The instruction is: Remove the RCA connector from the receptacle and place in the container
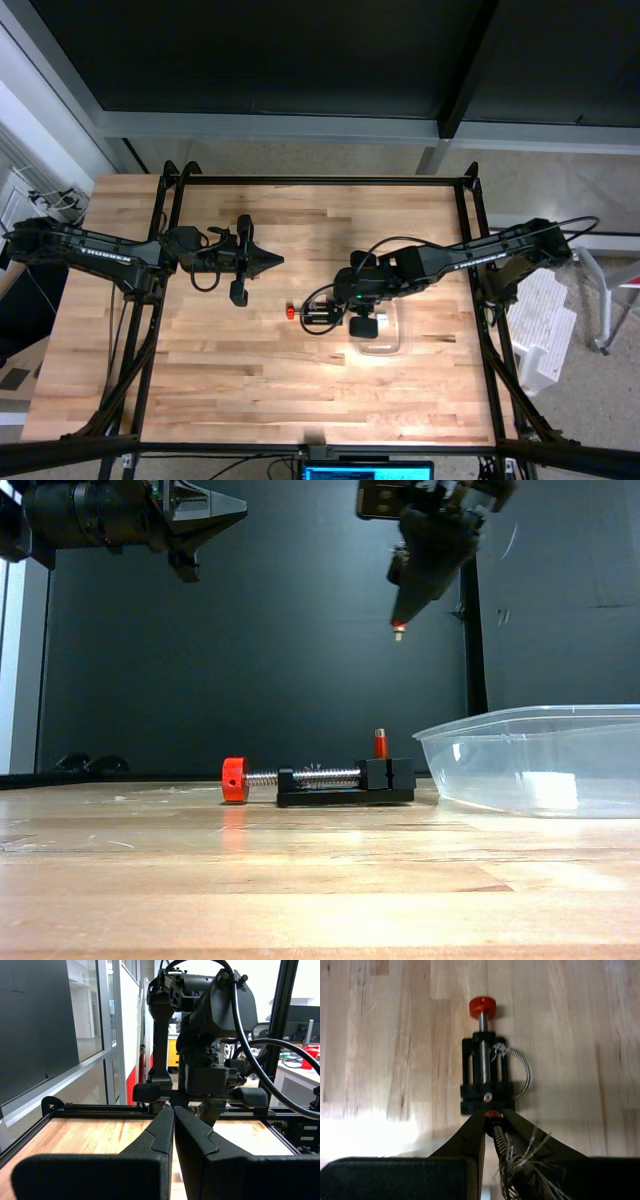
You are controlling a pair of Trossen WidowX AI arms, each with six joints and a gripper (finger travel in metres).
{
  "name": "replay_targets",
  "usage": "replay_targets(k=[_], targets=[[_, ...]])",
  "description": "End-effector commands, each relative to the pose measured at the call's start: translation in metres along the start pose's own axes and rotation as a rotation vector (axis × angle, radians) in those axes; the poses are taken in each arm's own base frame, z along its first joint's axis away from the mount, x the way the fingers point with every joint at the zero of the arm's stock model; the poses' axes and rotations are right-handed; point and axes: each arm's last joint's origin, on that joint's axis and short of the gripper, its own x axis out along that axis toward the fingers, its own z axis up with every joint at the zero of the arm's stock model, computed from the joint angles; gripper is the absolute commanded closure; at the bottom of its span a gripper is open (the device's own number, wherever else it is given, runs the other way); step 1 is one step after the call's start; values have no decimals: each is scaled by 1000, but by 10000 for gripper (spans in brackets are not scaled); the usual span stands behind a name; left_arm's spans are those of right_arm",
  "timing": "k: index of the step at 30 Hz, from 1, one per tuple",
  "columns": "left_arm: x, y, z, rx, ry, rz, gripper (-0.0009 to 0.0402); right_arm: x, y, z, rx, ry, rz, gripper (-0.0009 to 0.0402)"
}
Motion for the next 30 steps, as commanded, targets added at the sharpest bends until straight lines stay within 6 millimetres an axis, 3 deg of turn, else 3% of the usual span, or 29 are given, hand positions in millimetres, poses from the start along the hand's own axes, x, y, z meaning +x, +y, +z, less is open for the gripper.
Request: replay_targets(k=[1,17,24,30], targets=[[0,0,0,0,0,0,393,-5,-2,-12,20,6,-2,392],[0,0,0,0,0,0,393,-4,-10,-79,42,107,-17,392],[0,0,0,0,0,0,393,4,-11,-97,42,182,-36,391],[0,0,0,0,0,0,393,5,-11,-97,45,179,-37,391]])
